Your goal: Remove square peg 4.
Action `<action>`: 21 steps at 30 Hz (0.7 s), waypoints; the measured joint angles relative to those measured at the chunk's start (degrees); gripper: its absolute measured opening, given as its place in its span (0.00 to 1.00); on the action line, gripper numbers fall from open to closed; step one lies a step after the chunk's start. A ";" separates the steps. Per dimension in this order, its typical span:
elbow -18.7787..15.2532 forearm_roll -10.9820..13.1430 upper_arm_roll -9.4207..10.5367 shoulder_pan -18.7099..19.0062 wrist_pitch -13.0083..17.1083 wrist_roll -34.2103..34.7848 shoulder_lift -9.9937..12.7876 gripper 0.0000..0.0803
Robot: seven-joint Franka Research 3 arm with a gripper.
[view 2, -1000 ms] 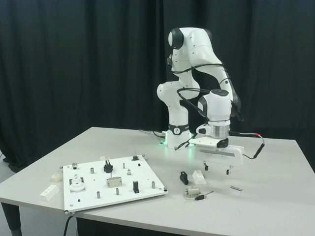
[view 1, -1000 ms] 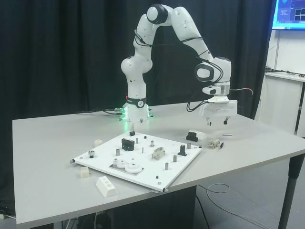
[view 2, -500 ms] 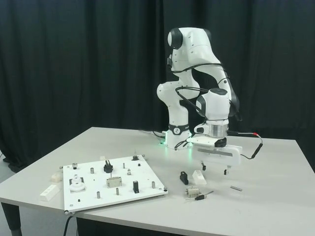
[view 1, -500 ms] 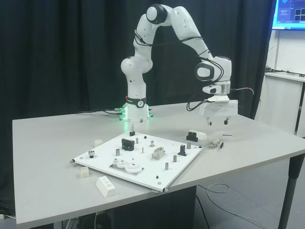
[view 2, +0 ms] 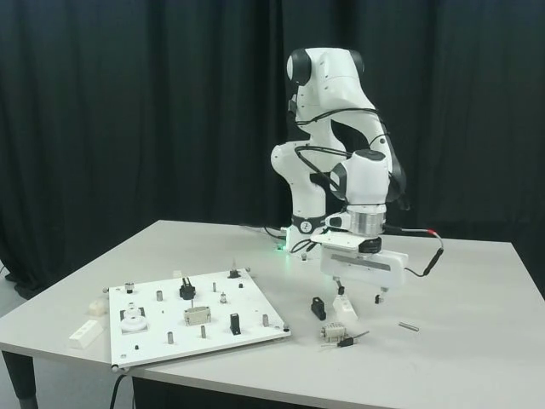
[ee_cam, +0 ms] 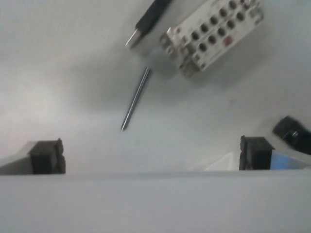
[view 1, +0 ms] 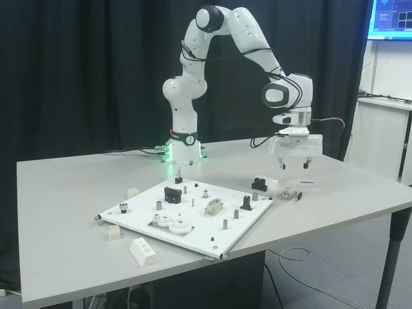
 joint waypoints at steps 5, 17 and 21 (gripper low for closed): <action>0.82 -0.32 0.00 -1.71 0.00 1.09 0.19 1.00; 3.74 -1.85 -0.04 -7.45 -0.84 12.47 1.06 1.00; 5.26 -3.19 -0.06 -10.01 -2.25 16.09 1.42 1.00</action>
